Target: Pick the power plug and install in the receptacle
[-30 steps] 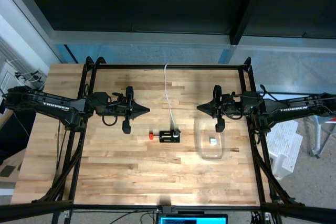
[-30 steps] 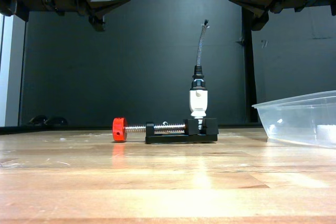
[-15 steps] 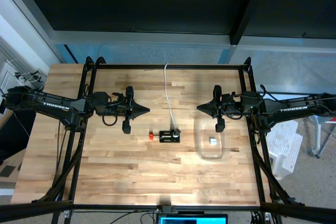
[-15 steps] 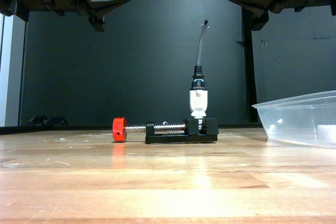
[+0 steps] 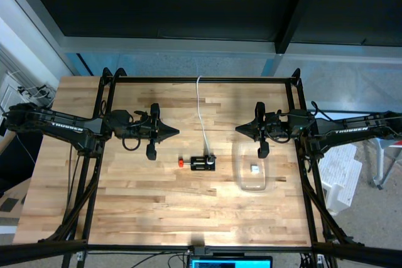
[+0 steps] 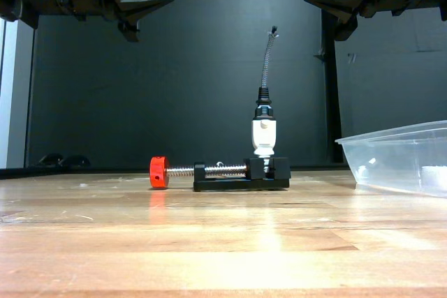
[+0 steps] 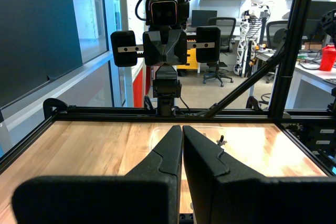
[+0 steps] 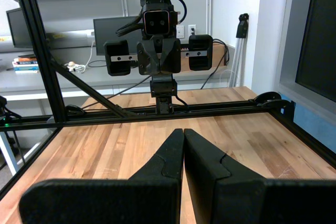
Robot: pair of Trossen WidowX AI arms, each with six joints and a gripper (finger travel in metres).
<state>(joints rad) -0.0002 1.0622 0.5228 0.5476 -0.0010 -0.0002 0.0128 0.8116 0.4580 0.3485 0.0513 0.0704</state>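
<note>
Right claw [image 5: 237, 129] and left claw [image 5: 177, 132] hang high, closed, empty; plug [image 6: 263, 106] in receptacle [image 6: 263, 136] seems light, rigid: grip its body.

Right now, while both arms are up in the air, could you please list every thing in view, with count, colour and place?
black power plug on a braided cable: one, black, standing upright in the receptacle, nothing holding it
white receptacle: one, white, clamped in the vise
black vise with a red knob: one, black, mid-table on bare wood
pale cord: one, white, running from the vise to the table's far edge
clear plastic tray: one, transparent, right of the vise
small white block: one, white, inside the tray
wooden table: one, light wood
left gripper: one, black, shut and empty, high up left of the vise
right gripper: one, black, shut and empty, high up near the tray's far end
</note>
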